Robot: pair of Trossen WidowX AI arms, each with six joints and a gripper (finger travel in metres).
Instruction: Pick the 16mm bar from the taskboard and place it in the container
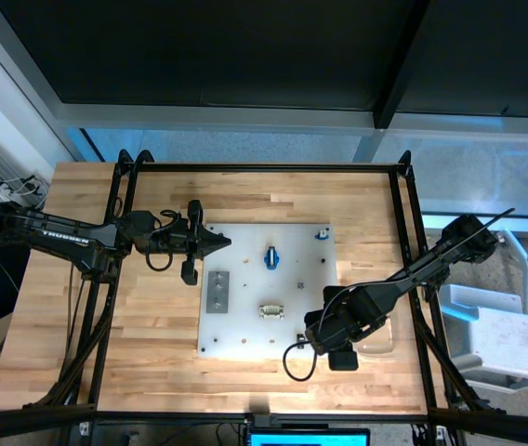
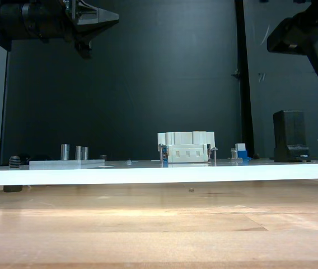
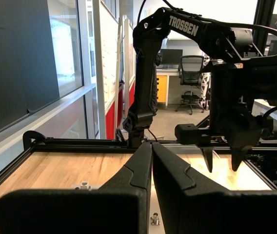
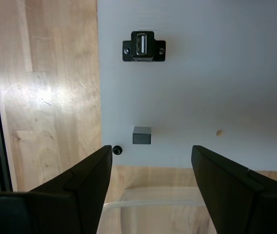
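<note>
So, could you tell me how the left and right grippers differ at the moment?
The left gripper is shut; the right gripper is open. The left points level across the taskboard; the right points straight down at its near right corner. Both hold nothing.

Taskboard: smooth white plastic; table: glossy wood. Matt black plastic: left gripper above board's left edge, right gripper above its near-right corner.

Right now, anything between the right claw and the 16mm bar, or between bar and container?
Nothing visible. The open right claw hovers above the small grey metal peg on the white plastic taskboard; the clear plastic tub sits just past the nearby board edge. The shut left claw hovers at the board's left edge.
</note>
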